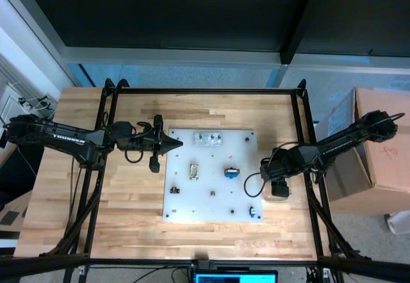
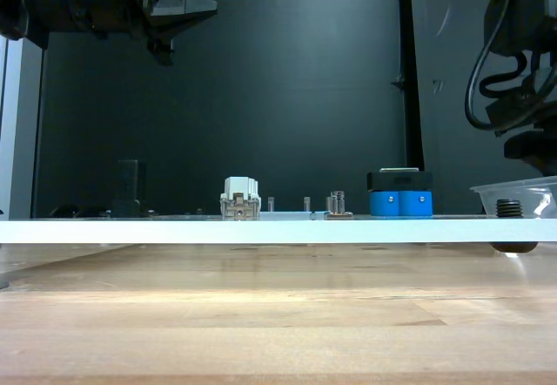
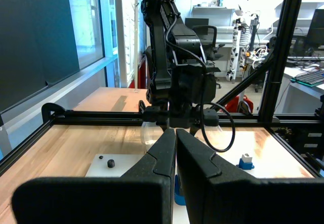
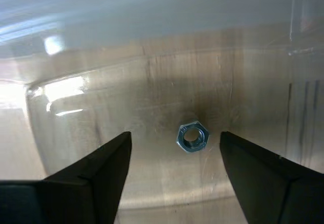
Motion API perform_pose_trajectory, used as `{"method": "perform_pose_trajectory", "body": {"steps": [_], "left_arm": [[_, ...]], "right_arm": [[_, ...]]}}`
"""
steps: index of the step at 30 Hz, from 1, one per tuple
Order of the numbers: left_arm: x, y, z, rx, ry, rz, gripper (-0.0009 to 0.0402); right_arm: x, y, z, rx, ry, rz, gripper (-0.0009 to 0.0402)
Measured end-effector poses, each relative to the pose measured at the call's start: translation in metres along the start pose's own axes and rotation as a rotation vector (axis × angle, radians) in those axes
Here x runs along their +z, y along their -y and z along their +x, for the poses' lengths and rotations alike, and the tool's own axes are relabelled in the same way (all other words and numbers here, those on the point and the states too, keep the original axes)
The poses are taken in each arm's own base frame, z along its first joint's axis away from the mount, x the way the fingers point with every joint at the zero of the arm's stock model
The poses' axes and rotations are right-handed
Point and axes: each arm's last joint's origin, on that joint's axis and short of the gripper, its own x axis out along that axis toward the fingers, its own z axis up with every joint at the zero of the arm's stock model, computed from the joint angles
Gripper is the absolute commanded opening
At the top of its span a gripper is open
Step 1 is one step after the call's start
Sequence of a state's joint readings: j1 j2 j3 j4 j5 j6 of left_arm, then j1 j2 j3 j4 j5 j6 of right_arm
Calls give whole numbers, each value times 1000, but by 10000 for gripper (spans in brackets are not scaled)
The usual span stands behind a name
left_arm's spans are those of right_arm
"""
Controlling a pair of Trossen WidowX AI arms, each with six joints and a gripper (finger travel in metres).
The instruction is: Unfasten the M12 nut and place it in the container
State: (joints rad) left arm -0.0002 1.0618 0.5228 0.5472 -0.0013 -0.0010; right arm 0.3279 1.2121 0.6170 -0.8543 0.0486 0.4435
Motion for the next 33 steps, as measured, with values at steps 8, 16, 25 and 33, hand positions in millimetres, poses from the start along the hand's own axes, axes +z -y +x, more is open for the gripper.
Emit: {"method": "perform_pose_trajectory", "body": {"steps": [8,16,25,33], "left_arm": [[0,0,0,0,0,0,0],[0,0,0,0,0,0,0],[0,0,0,0,0,0,0],[0,0,0,0,0,0,0]], "right_arm": [[11,-1,-51,27,85,-15,237],[36,12,-98,37,377,-9,147],[72,40,-127,33,802,10,-5],[89,53,-139,119,1110,-48,1]]}}
